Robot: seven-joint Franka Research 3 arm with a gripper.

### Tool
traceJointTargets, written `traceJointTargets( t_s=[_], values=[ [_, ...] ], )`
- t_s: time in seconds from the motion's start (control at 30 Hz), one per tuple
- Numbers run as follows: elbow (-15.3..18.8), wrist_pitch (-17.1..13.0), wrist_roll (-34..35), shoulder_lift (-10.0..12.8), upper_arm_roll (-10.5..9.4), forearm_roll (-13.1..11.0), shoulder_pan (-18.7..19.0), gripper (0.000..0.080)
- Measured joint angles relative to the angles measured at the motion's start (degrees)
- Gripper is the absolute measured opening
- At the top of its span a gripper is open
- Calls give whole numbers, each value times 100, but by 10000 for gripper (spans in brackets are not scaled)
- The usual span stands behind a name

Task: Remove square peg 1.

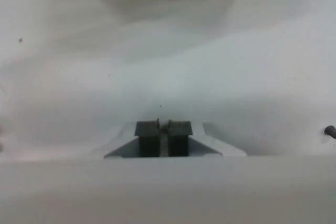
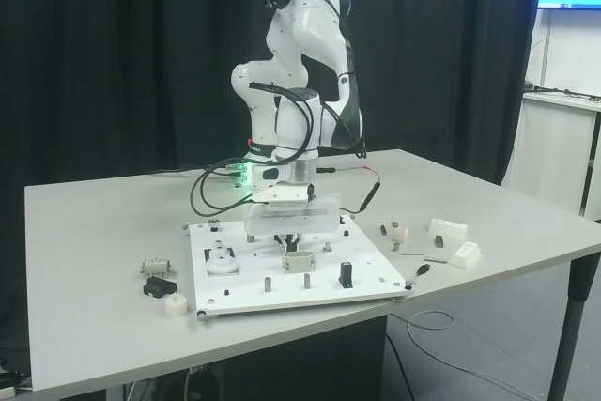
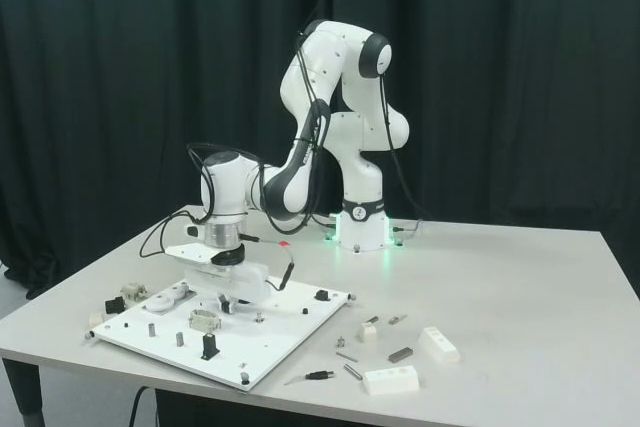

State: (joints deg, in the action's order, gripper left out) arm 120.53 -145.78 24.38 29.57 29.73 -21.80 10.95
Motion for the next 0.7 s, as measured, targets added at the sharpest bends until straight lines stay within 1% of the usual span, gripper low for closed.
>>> traceJointTargets(
  t_s=[0.7],
  values=[
    [0, 33, -58, -41, 7, 0, -7, 30]
  ],
)
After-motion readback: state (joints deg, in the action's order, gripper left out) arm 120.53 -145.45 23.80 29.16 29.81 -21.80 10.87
